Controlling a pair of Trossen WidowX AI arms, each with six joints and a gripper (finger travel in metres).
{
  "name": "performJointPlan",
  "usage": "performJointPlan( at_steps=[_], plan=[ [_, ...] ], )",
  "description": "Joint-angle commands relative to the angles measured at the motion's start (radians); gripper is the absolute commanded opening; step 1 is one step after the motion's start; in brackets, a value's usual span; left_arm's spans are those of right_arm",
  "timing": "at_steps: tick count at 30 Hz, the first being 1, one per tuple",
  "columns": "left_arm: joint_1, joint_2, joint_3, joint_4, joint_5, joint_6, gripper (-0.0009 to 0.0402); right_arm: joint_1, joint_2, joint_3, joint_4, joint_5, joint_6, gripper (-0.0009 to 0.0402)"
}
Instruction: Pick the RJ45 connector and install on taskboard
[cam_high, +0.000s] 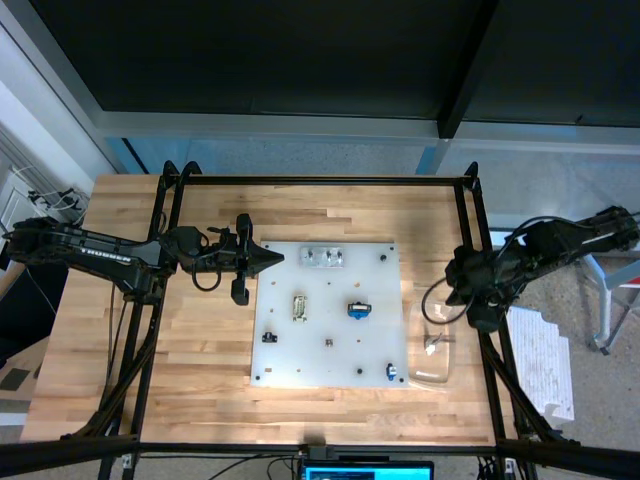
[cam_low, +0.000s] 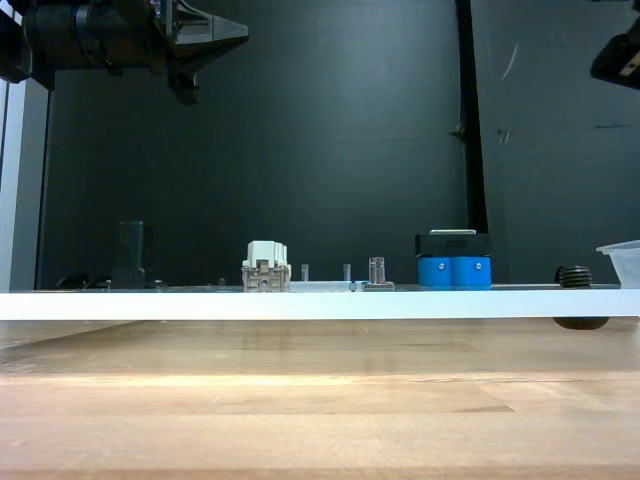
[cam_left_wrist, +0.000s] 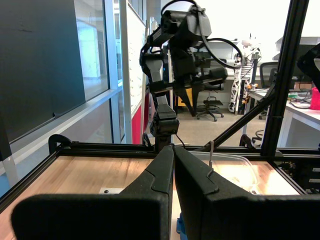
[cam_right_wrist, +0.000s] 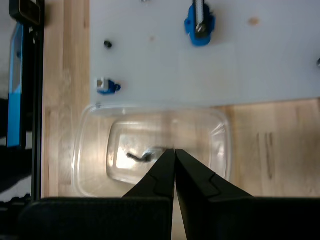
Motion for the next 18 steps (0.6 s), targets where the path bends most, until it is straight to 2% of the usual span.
performJointPlan(
  at_steps=[1,3,7,16,18],
  plan=[
    [0.0,0.0,0.0,0.0,0.0,0.0,0.0,0.1,0.035,0.0,-0.021,0.047,0.091,0.0],
    [0.0,0.0,0.0,0.0,0.0,0.0,0.0,0.148,0.055,0.0,-0.031,0.065,0.148,0.0],
    [0.0,0.0,0.0,0.0,0.0,0.0,0.0,0.213,0.09,0.0,-0.034,0.067,0.24,0.0],
    [0.0,0.0,0.0,0.0,0.0,0.0,0.0,0.282,0.211,0.0,-0.032,0.066,0.308,0.0],
    [0.0,0.0,0.0,0.0,0.0,0.0,0.0,0.299,0.224,0.0,-0.029,0.076,0.331,0.0]
  ],
)
